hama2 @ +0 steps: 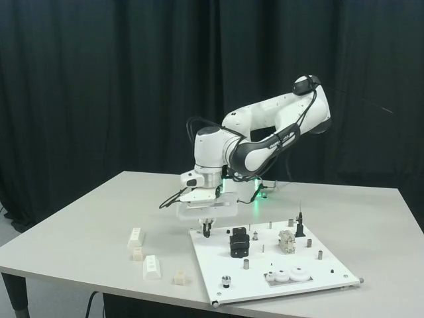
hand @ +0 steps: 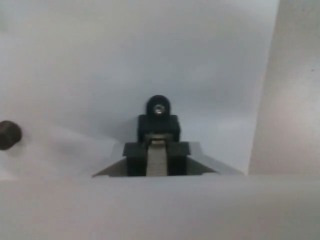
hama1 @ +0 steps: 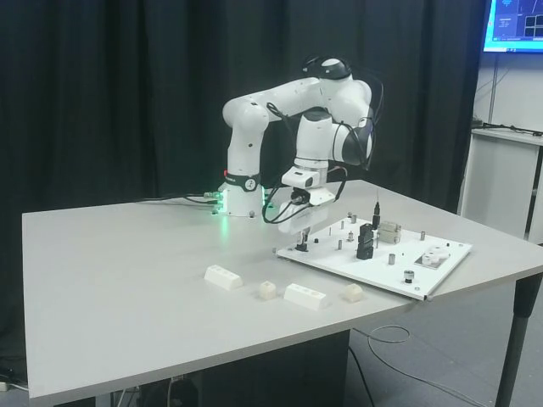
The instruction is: Remove Ethernet.
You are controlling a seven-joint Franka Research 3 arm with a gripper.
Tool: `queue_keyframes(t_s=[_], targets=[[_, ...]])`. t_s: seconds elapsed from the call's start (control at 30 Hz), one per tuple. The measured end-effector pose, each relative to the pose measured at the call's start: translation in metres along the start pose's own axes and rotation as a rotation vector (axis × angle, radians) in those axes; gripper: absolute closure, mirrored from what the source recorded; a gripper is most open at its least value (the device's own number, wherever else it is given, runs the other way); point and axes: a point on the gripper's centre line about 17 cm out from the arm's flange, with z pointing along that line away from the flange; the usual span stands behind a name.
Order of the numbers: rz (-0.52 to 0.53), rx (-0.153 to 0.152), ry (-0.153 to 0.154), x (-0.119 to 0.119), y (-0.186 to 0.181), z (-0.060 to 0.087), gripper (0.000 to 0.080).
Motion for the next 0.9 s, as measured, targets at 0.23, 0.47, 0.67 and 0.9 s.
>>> queue_keyframes(t_s=[0.23,0.47,0.67,0.9], targets=[[-0.001,0.002,0.001,0.001,0.0011,-0.0001,0.0723],[0.0,0.006,0.001,0.0009,0.0001,-0.0003,0.0723],[0.001,0.008,0.001,0.0007,0.0001,-0.0004,0.0723],[0.004,0.012,0.004,0.0006,0.0005,-0.0027,0.0723]])
